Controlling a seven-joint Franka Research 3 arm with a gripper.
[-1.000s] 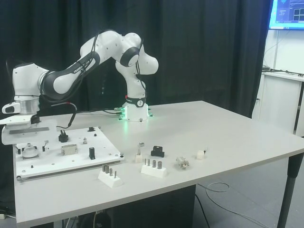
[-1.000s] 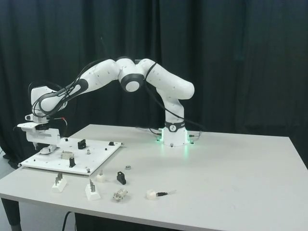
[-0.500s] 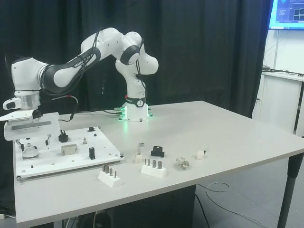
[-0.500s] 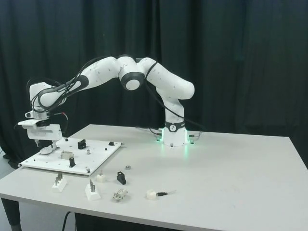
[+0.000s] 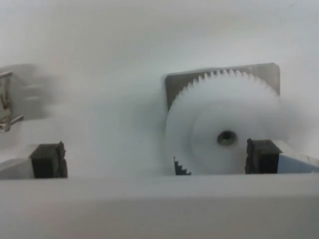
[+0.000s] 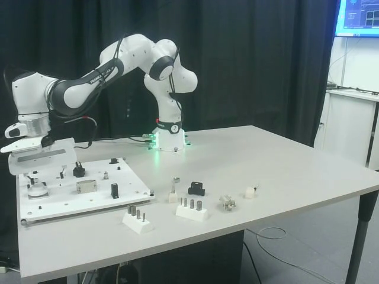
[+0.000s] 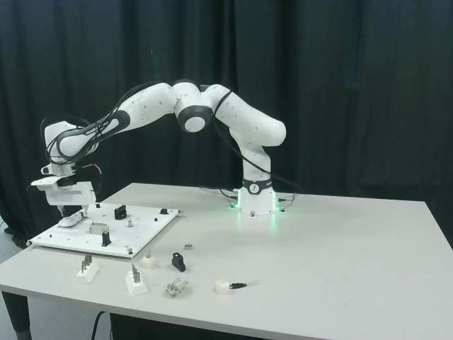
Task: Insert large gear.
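— Over at the far corner of the grey table [image 6: 284, 160]: white arm [image 6: 118, 59] stretched out above the white board [image 6: 89, 201], well away from the loose parts near the front edge.

— And the gripper [image 5: 154, 159]?

— Hanging just above the board's outer corner. Fingers [image 5: 48, 160] spread wide, clasping nothing.

— Where's the large gear [image 5: 224, 132]?

— Lying flat on the board, directly below the wrist, on a grey square plate [image 5: 174, 84]. Dark hole in the middle, presumably with the peg in it. One finger pad looks to be over its rim, the other well off to the side on bare board. Seen from the room as a small white disc [image 6: 37, 190] under the hand.

— Seated all the way?

— Cannot tell from above. Looks level, nothing more.

— Risks from here?

— Probably three. Sitting high on the peg, if not pushed fully home. Getting nudged or tipped, should the near finger clip the teeth on any sideways move. Failing to mesh, if neighbouring gears belong beside it; none visible to check.
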